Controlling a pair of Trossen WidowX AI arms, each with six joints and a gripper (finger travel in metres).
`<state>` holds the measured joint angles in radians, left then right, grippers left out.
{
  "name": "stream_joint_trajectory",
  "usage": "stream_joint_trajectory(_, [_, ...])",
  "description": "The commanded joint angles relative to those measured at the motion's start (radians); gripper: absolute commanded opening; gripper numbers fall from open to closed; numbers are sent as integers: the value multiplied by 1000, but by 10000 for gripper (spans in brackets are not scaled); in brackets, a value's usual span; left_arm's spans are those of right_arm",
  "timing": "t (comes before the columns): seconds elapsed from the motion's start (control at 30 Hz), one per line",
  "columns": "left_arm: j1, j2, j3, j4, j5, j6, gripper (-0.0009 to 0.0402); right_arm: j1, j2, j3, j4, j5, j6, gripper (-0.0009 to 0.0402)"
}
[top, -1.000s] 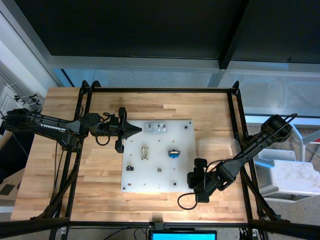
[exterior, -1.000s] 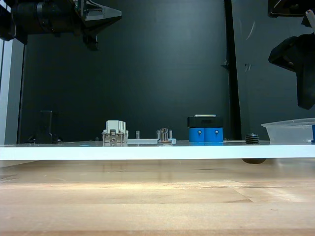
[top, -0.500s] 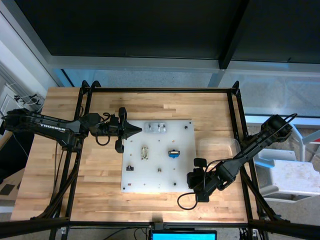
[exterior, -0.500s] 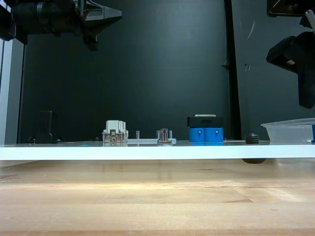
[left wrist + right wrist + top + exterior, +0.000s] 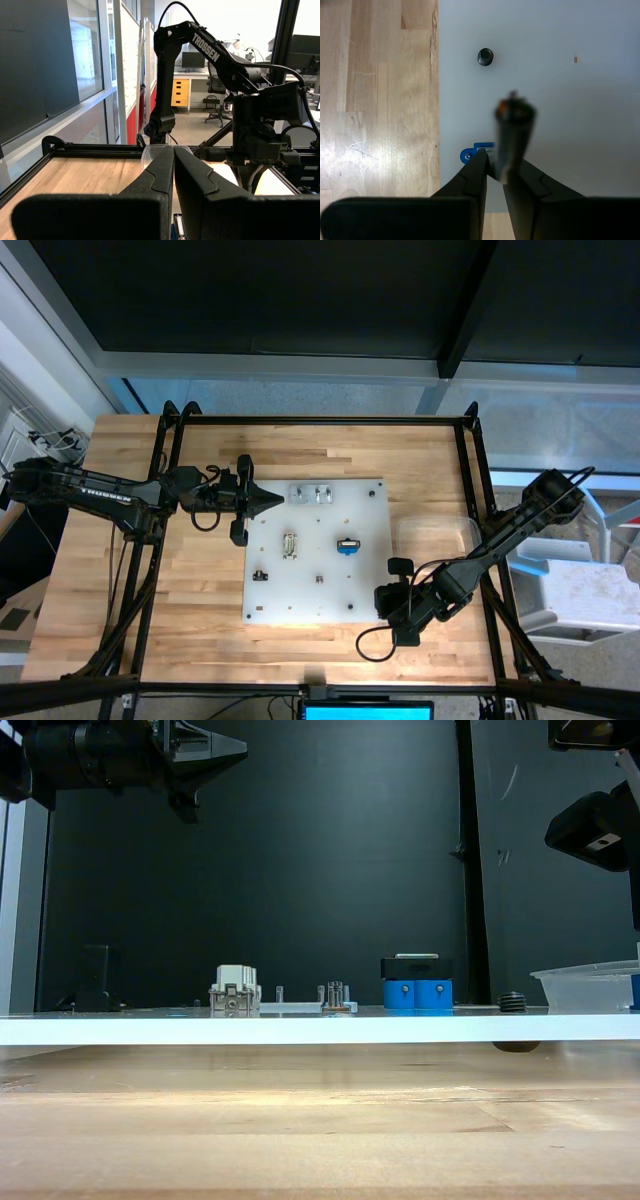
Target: Remove the rj45 connector and place it in the container
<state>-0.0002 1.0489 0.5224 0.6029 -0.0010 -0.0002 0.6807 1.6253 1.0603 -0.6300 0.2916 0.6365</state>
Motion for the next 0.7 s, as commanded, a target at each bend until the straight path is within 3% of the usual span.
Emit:
stream_joint_trajectory(0.03, [0, 0, 0, 0, 0, 0, 0, 0, 0, 0, 10, 0, 1, -2])
stream_joint_trajectory(0.7, [0, 0, 0, 0, 0, 0, 0, 0, -15, 18, 8, 0, -16, 0])
